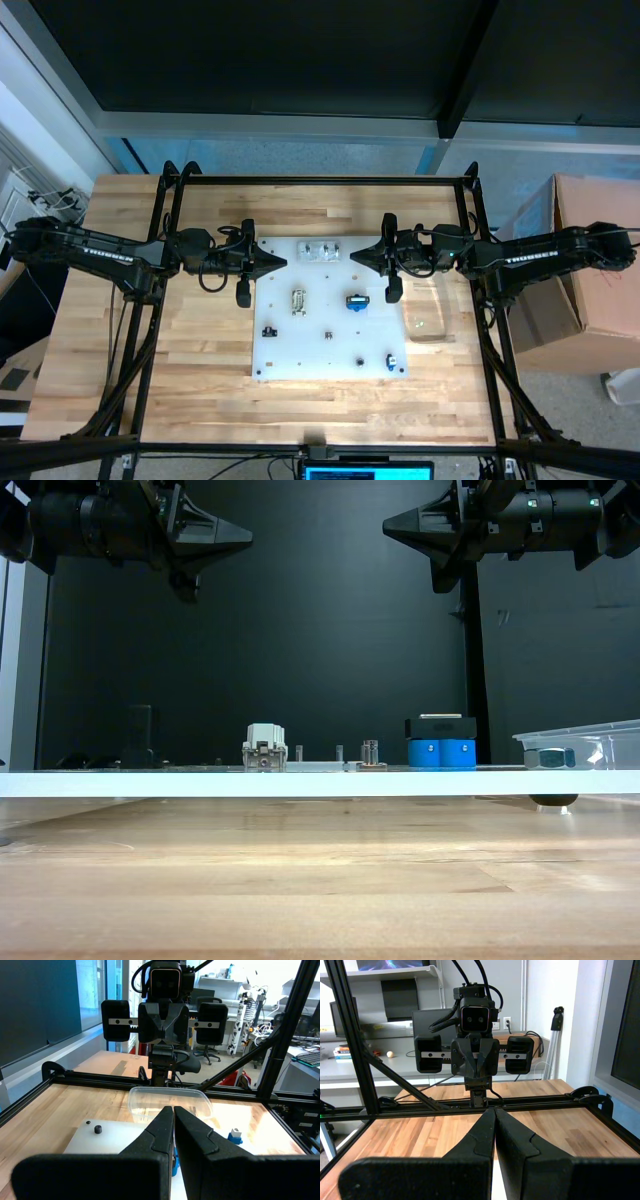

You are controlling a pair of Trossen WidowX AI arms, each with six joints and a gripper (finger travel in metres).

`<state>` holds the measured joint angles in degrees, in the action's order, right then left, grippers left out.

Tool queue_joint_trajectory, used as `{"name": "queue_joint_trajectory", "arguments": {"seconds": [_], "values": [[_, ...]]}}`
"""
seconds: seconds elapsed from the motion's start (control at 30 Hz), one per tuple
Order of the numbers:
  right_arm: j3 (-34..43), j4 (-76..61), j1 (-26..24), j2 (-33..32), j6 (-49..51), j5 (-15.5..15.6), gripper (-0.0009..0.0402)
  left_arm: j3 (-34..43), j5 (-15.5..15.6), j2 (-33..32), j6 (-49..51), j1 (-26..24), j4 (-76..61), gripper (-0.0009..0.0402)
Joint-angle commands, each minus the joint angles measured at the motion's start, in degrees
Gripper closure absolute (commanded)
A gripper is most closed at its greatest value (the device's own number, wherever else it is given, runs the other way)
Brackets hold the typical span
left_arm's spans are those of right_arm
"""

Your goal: Unfasten the M12 nut and place it in the container

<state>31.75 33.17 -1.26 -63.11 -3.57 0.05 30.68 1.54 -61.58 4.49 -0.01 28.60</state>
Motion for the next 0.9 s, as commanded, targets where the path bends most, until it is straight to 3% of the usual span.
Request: {"name": "queue_joint_trajectory", "arguments": {"seconds": [0.03,0.37,0.53,0.67,0.8,0.9], "values": [[0.00,0.02,0.02,0.00,0.00,-0.02,0.0393,0.02,0.00,-0.02,-0.02,0.00,0.00,0.0393],[0.02,0.50,0.02,-0.02,2.43,-0.98,0.0393,0.02,0.02,-0.02,-0.02,0.00,0.00,0.0393],[0.28,-0.94,0.13,-0.04,-7.34,4.33,0.0393,0.02,0.00,-0.02,-0.02,0.00,0.02,0.0393],[2.58,-10.45,1.51,-0.20,-6.91,6.60,0.0393,0.04,0.00,-0.02,-0.02,0.00,-0.02,0.0393],[5.77,-23.19,5.75,-0.33,-6.91,6.40,0.0393,0.02,0.00,-0.02,-0.02,0.00,-0.02,0.0393],[8.85,-34.03,10.64,-0.33,-7.06,3.98,0.0393,0.02,0.00,-0.02,-0.02,0.00,0.00,0.0393]]}}
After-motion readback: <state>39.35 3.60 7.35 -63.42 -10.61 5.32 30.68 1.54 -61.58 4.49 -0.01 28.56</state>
